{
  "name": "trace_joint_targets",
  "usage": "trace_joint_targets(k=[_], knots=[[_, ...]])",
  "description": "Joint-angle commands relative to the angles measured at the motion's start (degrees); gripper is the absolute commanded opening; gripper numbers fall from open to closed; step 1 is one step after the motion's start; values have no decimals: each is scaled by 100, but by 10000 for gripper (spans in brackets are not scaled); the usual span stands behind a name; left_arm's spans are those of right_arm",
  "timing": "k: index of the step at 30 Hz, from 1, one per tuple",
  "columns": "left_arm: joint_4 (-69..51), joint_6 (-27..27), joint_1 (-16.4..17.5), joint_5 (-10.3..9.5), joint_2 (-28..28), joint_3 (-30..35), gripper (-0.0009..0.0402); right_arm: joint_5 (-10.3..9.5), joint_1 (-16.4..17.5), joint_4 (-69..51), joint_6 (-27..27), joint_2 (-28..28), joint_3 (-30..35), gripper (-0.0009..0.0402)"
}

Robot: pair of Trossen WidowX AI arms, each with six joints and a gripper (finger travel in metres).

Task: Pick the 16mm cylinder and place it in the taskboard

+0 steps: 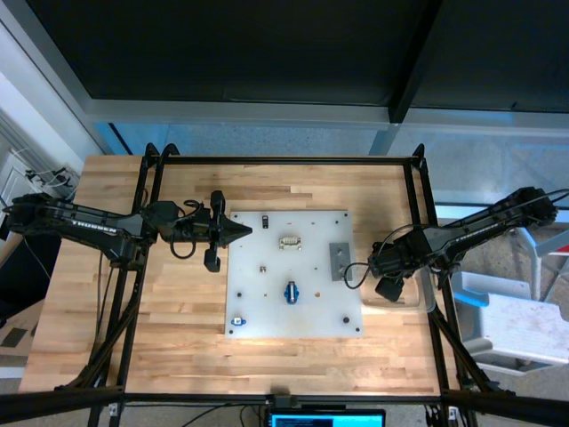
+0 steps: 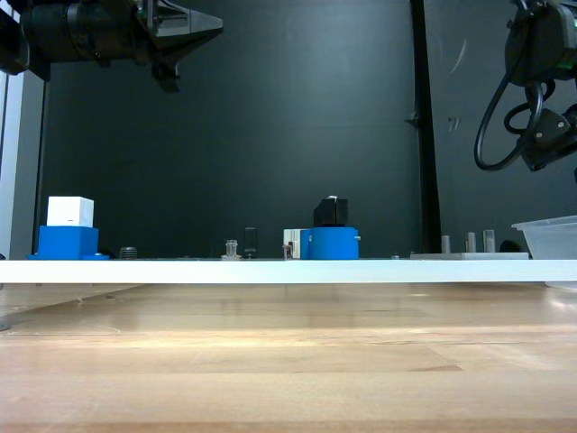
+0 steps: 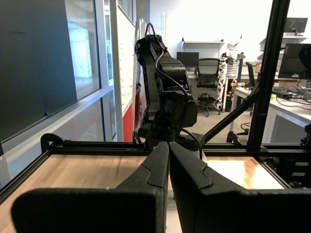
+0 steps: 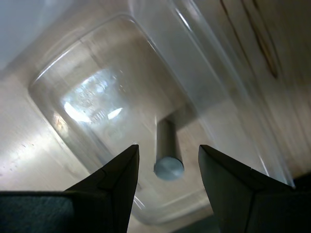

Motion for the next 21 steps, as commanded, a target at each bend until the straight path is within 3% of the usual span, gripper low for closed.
trace_joint_targets(k=[1,21], knots=[[0,0,2,0,0,2,0,-9,13,22,7,2,-37,169],[0,0,0,0,0,2,0,48,48,271,-68,2,-249,159]])
